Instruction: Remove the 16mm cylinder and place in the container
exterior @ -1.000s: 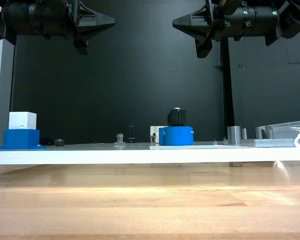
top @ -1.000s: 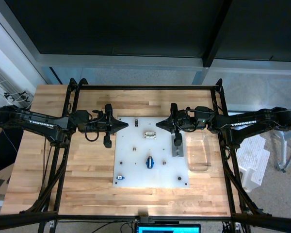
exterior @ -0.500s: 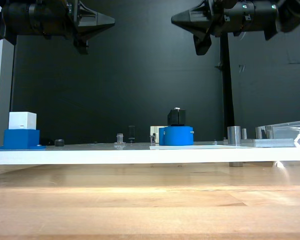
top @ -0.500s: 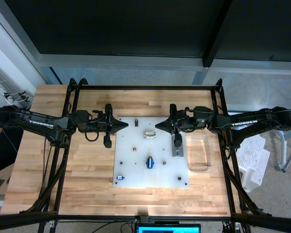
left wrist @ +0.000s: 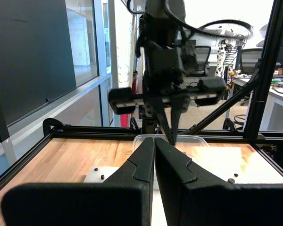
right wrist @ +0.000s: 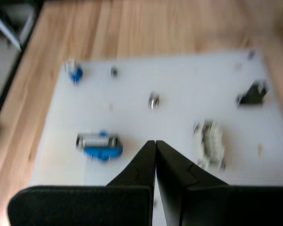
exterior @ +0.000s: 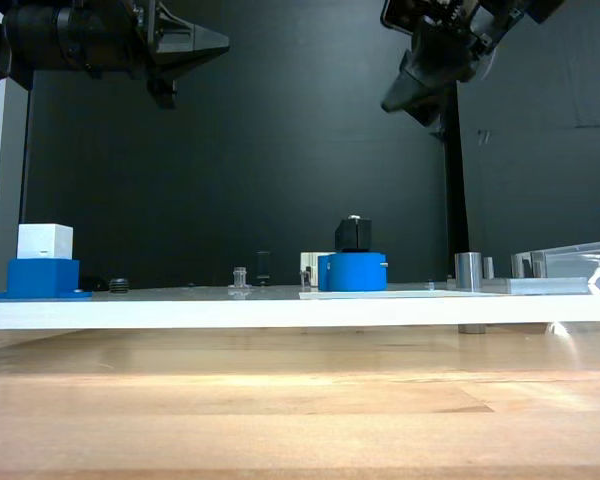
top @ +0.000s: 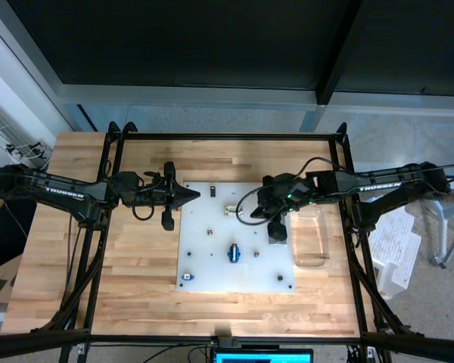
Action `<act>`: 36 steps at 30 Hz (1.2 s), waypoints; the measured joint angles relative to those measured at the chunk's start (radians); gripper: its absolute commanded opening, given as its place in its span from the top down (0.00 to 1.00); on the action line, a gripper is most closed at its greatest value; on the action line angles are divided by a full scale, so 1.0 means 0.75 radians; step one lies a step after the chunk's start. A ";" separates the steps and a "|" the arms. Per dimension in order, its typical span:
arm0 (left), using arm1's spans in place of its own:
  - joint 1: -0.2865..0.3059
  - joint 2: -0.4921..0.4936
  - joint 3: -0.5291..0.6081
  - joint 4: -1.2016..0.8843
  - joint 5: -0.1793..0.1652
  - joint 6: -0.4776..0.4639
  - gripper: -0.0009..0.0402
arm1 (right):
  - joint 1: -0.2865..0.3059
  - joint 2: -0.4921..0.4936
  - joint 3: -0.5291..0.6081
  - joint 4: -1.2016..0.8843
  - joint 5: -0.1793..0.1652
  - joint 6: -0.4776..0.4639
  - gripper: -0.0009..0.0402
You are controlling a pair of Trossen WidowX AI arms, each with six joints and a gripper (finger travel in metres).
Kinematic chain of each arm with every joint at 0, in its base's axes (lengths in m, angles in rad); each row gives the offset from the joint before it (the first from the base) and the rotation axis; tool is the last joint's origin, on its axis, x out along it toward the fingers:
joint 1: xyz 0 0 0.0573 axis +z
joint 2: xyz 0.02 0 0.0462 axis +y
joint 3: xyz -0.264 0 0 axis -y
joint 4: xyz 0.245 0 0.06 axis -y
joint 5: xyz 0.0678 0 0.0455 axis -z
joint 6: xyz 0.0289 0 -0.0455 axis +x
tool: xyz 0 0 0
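Silvery-grey, the 16mm cylinder point(top: 258, 255) stands in the white board point(top: 212, 261) beside the blue fitting point(top: 233, 253), apart from the container point(top: 312, 264), while both the right gripper point(right wrist: 155, 142), tilted down over the board, and the left gripper point(left wrist: 154, 140), at its left edge, hang closed and empty.

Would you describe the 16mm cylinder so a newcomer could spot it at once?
The left gripper hangs high off the white board's left edge, the right gripper high over its far right part. On that board, just right of the blue and black fitting, toward the container, stands the 16mm cylinder. It is short, plain, silvery and thicker than the pegs nearby.
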 measured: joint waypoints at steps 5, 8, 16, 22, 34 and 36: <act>0.000 0.000 0.000 0.000 0.000 -0.001 0.98 | 0.058 0.114 0.110 -0.185 0.037 0.009 0.98; 0.000 -0.001 0.000 0.001 0.001 0.000 0.98 | 0.087 0.176 0.176 -0.282 0.049 0.024 0.98; 0.000 -0.001 0.000 0.000 0.000 0.000 0.98 | 0.171 0.303 0.337 -0.522 0.140 0.073 0.98; 0.000 -0.001 0.000 0.000 0.000 -0.001 0.98 | 0.224 0.396 0.466 -0.671 0.172 0.139 0.98; 0.000 -0.001 0.000 0.000 0.001 0.000 0.98 | 0.264 0.525 0.612 -0.795 0.199 0.210 0.82; 0.000 -0.001 -0.001 0.000 0.001 -0.001 0.98 | 0.269 0.525 0.609 -0.803 0.220 0.219 0.76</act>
